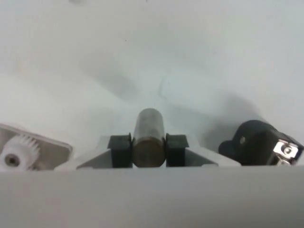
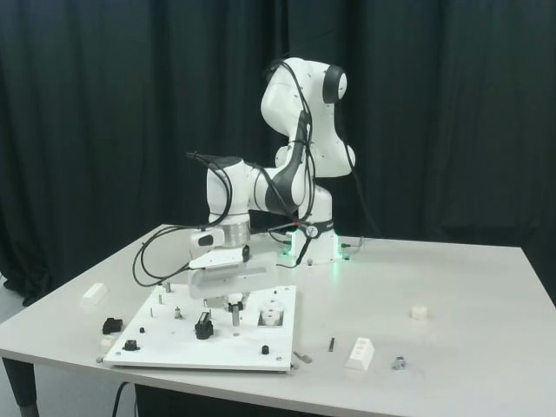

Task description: Place round peg 4.

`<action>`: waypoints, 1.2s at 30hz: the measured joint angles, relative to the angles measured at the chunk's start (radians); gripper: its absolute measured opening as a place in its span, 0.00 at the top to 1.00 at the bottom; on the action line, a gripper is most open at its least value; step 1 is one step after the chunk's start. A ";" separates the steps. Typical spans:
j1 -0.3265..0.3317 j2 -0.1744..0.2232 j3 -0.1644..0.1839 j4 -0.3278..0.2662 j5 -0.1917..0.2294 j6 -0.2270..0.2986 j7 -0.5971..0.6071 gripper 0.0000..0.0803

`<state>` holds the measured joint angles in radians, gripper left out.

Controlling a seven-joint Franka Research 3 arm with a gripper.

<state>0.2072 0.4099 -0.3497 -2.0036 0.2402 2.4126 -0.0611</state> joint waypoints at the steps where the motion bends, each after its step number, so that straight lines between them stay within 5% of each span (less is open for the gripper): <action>1: 0.000 -0.005 -0.001 -0.001 -0.003 -0.003 0.000 0.81; 36: 0.000 -0.038 -0.013 -0.004 -0.027 -0.022 0.001 0.81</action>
<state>0.2072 0.3722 -0.3628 -2.0072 0.2132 2.3901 -0.0600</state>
